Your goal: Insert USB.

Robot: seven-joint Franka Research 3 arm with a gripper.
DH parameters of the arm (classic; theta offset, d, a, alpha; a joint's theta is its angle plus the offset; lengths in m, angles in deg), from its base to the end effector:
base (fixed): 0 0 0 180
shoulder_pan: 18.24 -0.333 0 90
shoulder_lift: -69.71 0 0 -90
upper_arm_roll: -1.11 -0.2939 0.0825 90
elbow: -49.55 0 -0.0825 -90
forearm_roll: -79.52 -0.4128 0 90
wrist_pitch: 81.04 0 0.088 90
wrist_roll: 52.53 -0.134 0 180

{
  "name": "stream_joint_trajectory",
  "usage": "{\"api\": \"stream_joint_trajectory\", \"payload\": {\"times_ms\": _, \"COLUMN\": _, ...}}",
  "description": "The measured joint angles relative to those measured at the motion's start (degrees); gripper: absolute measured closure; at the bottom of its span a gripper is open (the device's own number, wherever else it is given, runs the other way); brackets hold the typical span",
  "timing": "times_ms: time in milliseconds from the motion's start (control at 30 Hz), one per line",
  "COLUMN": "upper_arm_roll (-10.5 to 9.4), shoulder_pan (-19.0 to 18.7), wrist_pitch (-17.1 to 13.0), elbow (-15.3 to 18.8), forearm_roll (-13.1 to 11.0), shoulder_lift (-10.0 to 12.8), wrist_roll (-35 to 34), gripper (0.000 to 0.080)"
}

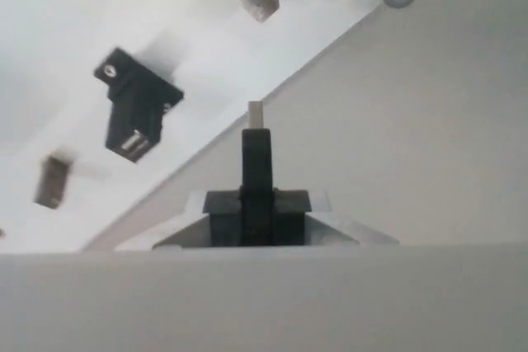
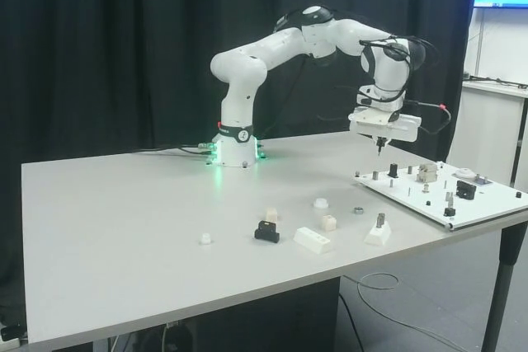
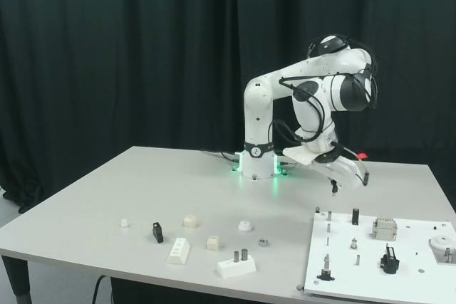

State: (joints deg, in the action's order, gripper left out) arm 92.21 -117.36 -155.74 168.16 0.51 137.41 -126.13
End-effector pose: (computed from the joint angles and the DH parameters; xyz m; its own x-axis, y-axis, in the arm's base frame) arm 0.4843 0.2434 0.2490 -0.0694 -0.9603 -0.2703 -0.9342 -0.0325 0.3552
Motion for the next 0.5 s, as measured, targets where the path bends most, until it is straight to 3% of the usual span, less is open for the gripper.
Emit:
{"api": "stream_joint_trajectory", "payload": {"times_ms": 233, "upper_arm_roll": 1.75, "shoulder_pan": -1.85, "wrist_pitch": -2.65, "elbow": 2.35, "forearm_roll": -1.24, "shoulder_lift": 0.0, "wrist_roll": -7.29, "gripper": 0.0731}}
{"api": "stream_joint_trajectory", "payload": {"times_ms": 500, "upper_arm_roll": 1.94, "shoulder_pan": -3.88, "wrist_pitch": -5.78, "elbow": 4.47, "forearm_roll": -3.86, "shoulder_lift": 0.03, "wrist_roll": -13.57, "gripper": 0.0731}}
